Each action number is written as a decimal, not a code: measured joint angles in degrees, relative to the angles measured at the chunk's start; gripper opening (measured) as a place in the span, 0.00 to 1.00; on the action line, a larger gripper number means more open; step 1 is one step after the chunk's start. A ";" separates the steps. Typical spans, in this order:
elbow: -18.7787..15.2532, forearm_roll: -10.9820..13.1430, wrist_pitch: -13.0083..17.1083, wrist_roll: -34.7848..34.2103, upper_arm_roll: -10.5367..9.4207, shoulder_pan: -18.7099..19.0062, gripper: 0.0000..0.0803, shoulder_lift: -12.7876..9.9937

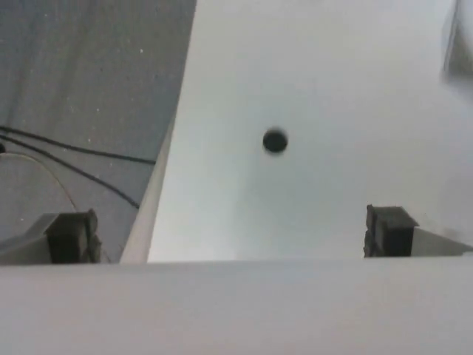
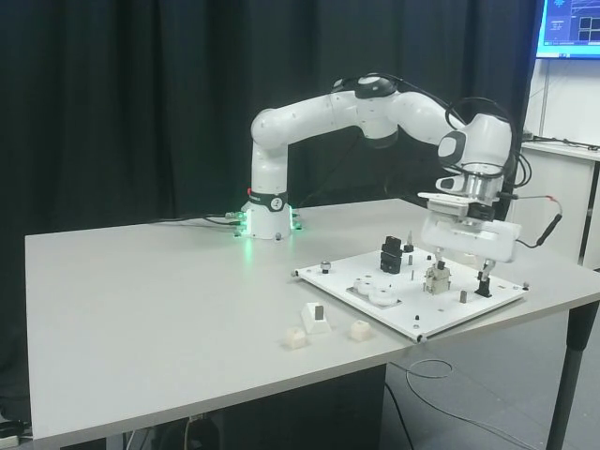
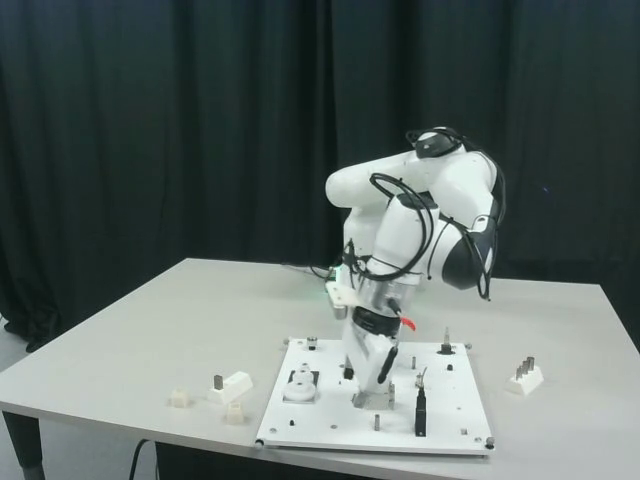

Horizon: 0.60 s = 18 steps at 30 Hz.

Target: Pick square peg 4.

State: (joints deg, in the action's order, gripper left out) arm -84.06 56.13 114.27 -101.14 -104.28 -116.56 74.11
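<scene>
Nearest the table's front edge, a small white holder point(image 2: 317, 321) carries one upright peg point(image 2: 319, 308). This is possibly square peg 4, but no marking is legible. Expect it to be light, rigid and smooth. Grip two opposite flat faces near the top. Farther back, over the white board point(image 2: 412, 319), hangs the gripper point(image 2: 462, 267), jaws spread wide and empty.

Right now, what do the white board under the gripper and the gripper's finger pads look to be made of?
White board: looks like smooth plastic or painted sheet, with a soft even sheen and a clean round hole. Finger pads: black and matte, probably rubber or plastic; the look leaves it open.
</scene>
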 joint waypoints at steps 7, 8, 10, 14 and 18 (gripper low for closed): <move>-1.32 -1.08 0.00 7.91 1.51 -1.12 1.00 0.01; -1.77 -1.08 0.00 9.53 1.82 -1.21 1.00 0.02; -2.72 -1.08 0.02 12.67 2.42 -1.35 1.00 0.02; -5.01 -1.08 0.20 19.59 3.68 -1.53 1.00 0.02; -7.58 -0.91 1.00 28.25 4.73 -1.60 1.00 0.02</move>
State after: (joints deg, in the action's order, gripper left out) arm -91.64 55.22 115.26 -72.88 -99.55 -118.16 74.13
